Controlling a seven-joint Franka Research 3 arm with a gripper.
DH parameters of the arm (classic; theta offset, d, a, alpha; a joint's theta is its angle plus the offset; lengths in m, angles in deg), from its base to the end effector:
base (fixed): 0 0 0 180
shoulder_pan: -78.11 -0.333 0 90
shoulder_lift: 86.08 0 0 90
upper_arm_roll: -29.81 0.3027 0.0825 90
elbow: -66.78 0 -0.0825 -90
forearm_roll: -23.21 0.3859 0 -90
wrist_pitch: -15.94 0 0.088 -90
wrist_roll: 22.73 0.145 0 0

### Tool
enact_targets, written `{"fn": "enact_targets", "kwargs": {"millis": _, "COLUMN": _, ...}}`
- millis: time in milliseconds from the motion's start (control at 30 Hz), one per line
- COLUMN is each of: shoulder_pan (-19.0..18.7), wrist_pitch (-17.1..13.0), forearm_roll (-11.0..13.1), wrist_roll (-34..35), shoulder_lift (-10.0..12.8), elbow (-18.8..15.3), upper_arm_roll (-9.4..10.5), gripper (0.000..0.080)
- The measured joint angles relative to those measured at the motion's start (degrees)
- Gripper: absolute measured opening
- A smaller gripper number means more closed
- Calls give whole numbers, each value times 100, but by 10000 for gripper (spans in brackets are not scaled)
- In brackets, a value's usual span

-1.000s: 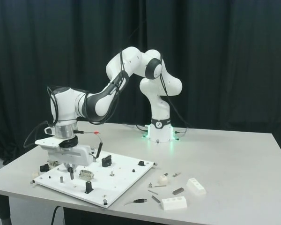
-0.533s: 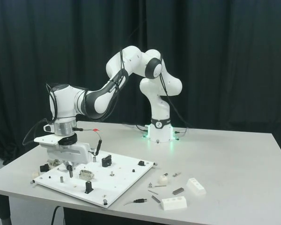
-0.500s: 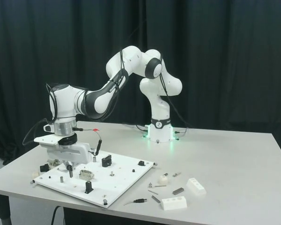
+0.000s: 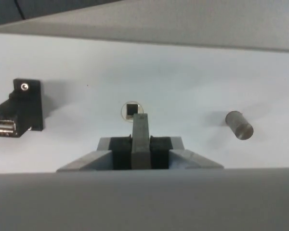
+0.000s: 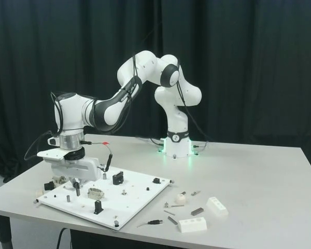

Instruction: Place square peg 3.

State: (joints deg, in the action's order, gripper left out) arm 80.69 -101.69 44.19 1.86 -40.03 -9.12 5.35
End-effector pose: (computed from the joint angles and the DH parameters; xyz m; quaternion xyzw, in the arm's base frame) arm 0.6874 -0.2500 0.2324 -0.8879 0.4599 0.0011 0.0100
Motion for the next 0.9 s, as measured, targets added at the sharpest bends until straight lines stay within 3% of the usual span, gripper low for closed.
{"fn": "enact_targets", "kwargs": {"millis": 900, "shoulder_pan": -82, "wrist_pitch": 79, "forearm_roll": 30, "wrist_roll": -7, "shoulder_lift": -3, "elbow": 105, "upper_arm_roll": 62, "gripper": 75}}
